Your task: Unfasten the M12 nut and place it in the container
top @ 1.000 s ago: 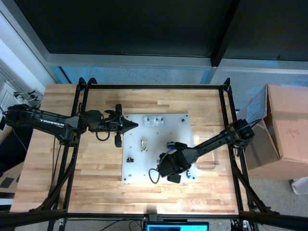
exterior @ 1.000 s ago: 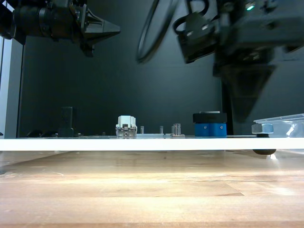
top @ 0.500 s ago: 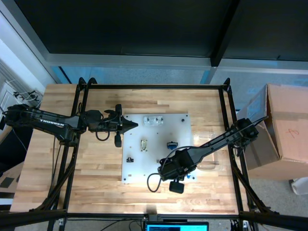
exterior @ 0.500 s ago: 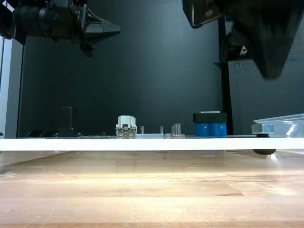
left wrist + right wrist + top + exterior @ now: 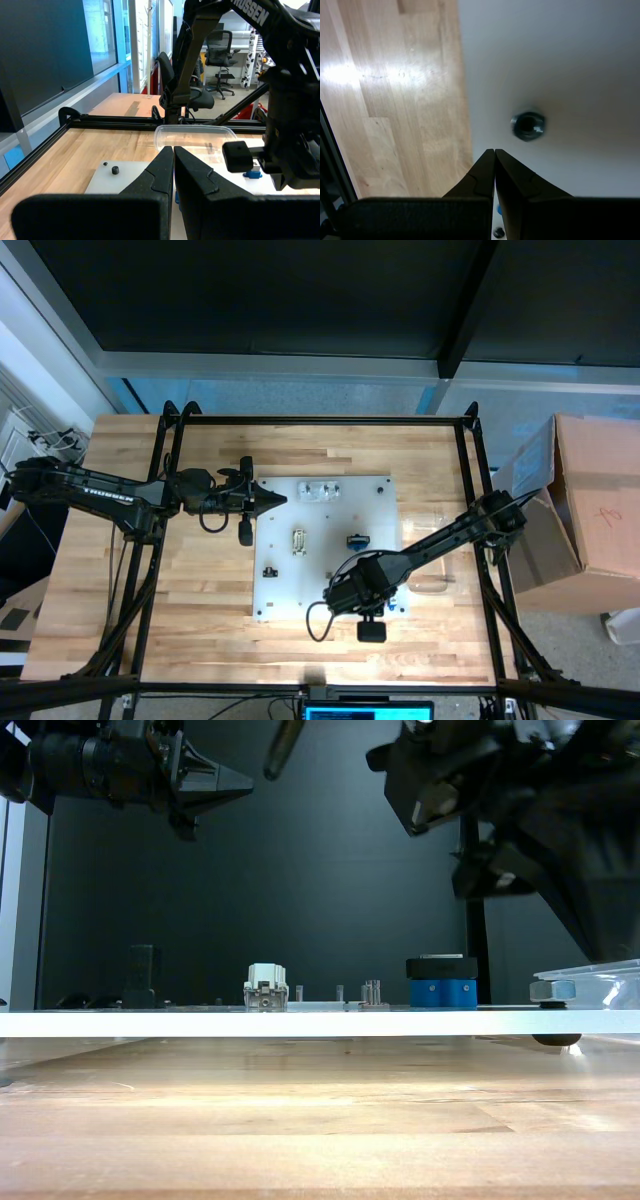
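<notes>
My right gripper (image 5: 494,153), jaws pressed together and empty, hangs above the probably light, slick M12 nut (image 5: 528,125) on its stud (image 5: 547,1004), where I'd pinch 2 opposite flats, while my left gripper (image 5: 275,500), likewise closed, hovers at the board (image 5: 300,590)'s left edge.

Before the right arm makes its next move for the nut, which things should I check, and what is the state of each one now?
1. The nut sits on its stud, free of both claws: ok.
2. The right claw is open for a grasp: not ok; it is shut and empty.
3. The right claw is centred over the nut: not ok; the nut lies off to one side of the fingertips.
4. The container stands ready beside the board: ok.
5. The left claw is away from the nut: ok; it is shut, at the board's far left edge.
</notes>
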